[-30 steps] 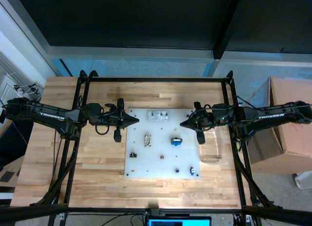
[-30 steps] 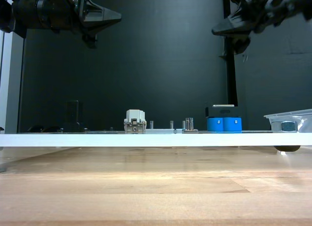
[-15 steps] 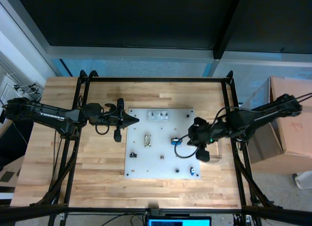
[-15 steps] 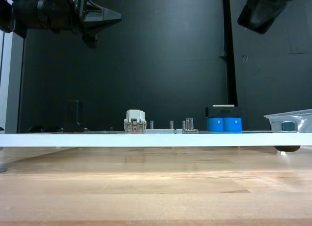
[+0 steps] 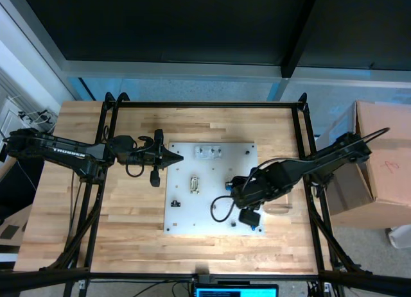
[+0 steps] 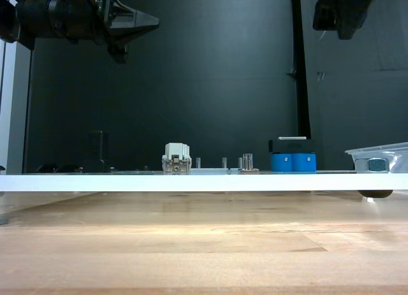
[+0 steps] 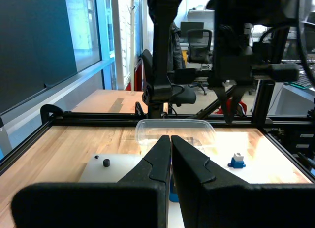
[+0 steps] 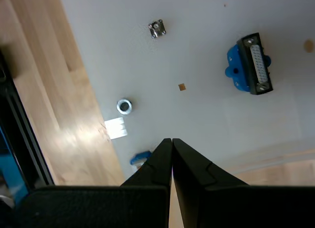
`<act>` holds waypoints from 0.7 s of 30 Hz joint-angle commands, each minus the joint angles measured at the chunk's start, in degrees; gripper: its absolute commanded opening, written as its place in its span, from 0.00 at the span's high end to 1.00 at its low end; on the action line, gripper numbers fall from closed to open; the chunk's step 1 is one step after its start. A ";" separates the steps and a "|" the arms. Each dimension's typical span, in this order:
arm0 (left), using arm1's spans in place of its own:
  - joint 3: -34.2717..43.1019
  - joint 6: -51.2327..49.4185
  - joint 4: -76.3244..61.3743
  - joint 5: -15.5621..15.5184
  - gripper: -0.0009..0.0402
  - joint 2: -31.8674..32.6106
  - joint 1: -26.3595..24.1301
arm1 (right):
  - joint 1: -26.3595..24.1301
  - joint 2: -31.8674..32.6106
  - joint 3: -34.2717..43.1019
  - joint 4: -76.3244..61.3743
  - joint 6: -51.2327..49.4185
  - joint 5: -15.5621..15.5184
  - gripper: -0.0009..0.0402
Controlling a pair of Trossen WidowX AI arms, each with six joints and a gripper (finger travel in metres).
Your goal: Unfasten the M12 nut and place it in the container
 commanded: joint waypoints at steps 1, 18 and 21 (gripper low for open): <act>0.00 0.00 0.00 0.02 0.98 0.02 0.02 | 0.48 3.13 2.27 -0.50 1.09 0.02 0.97; 0.00 0.00 0.00 0.02 0.98 0.02 0.02 | 3.21 9.94 4.35 0.55 9.99 -0.28 0.56; 0.00 0.00 0.00 0.02 0.98 0.02 0.00 | 3.69 10.69 4.35 0.66 9.70 0.26 0.49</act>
